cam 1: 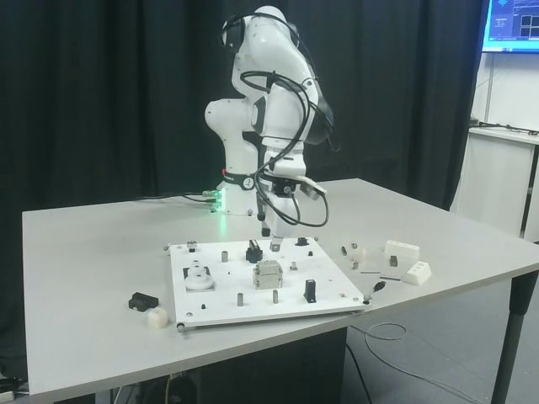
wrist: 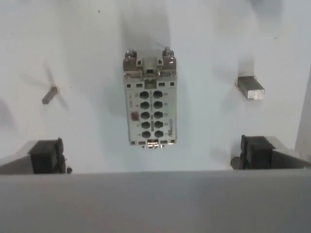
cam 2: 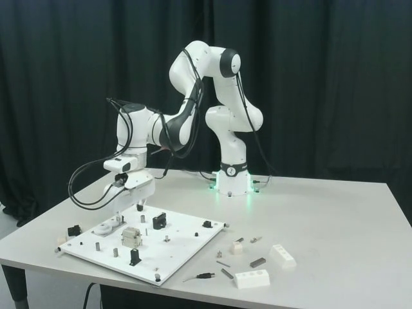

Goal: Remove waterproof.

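Grey table [cam 1: 101, 252] w/ white board [cam 1: 261, 290] on it. White arm [cam 2: 187, 116] hangs over board. Connector [wrist: 149, 99] sits on board, directly below gripper [cam 1: 275, 246], not touching. Fingers [wrist: 46, 155] spread wide, holding nothing.

No legible text, brand or number is found in any view. Small printed marks are seen beside the round holes on the connector [wrist: 149, 112] in the wrist view, but they cannot be read. A small tag is noted on its face among the holes; its content cannot be made out. A lit screen [cam 1: 511, 25] is seen at the upper corner of the first room view; the lines on it are too small to be read.
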{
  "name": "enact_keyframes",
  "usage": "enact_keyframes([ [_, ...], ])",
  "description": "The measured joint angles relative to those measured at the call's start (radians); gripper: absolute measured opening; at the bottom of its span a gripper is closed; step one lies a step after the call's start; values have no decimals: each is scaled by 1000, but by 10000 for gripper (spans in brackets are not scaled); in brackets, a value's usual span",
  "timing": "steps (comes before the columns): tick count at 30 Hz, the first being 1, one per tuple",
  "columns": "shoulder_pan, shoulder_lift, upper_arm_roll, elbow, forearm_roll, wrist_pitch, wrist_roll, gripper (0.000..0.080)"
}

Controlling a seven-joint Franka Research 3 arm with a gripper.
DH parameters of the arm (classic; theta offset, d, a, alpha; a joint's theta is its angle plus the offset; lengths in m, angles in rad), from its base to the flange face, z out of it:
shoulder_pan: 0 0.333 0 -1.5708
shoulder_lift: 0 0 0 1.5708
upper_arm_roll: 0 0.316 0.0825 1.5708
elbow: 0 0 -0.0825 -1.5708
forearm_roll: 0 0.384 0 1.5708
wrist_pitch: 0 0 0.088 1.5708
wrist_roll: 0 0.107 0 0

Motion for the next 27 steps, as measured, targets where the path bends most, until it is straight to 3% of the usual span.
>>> enact_keyframes([
  [13, -5, 25, -1, 3, 7, 28, -18, 800],
  [27, -9, 55, -3, 3, 44, 46, -28, 800],
])
